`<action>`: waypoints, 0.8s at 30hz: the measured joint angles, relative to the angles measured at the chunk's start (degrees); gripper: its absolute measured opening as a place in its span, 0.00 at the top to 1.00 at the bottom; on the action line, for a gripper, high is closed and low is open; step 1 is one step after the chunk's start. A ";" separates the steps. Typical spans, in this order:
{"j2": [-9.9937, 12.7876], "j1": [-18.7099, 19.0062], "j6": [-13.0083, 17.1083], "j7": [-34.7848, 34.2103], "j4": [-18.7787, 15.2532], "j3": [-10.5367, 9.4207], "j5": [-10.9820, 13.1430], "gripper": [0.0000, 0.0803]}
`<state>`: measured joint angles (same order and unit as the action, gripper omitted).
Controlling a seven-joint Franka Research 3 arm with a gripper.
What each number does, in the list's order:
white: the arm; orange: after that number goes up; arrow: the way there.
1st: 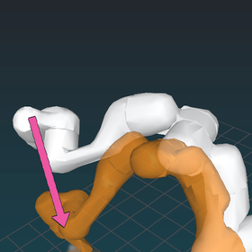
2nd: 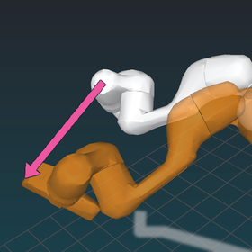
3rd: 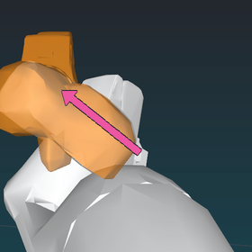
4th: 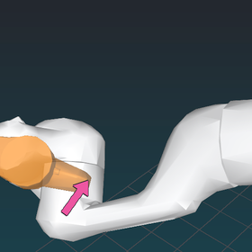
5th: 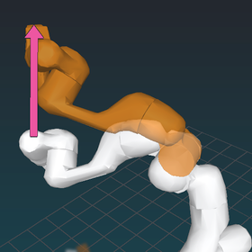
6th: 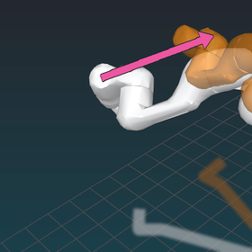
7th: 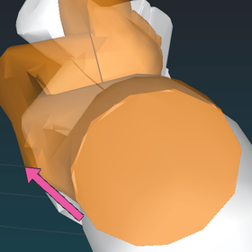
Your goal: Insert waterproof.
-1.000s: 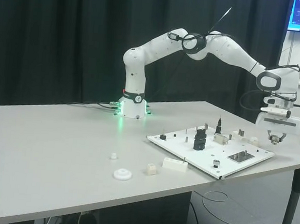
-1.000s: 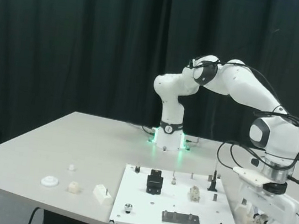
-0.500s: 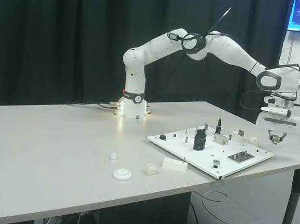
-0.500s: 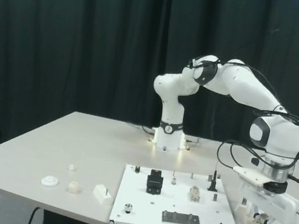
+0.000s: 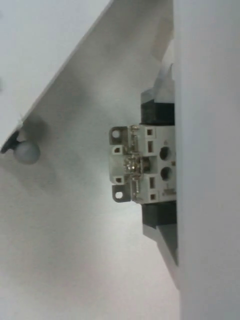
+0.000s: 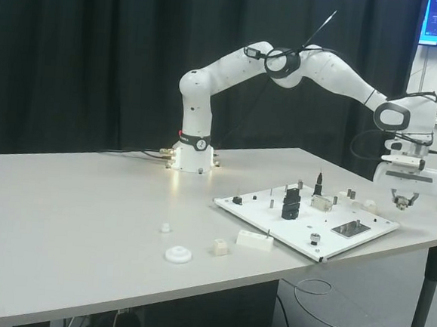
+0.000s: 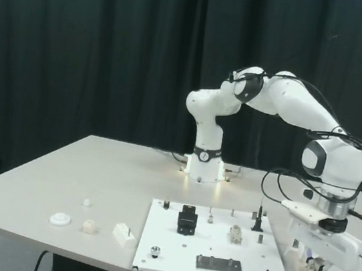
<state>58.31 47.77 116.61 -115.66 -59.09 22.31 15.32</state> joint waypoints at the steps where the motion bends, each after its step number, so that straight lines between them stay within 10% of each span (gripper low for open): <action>1: -0.05 0.00 0.00 0.50 0.02 0.08 0.00 0.60; 24: -3.85 -0.83 -8.95 31.05 -0.07 3.77 0.00 0.60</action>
<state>54.46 46.93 107.66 -84.62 -59.16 26.08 15.32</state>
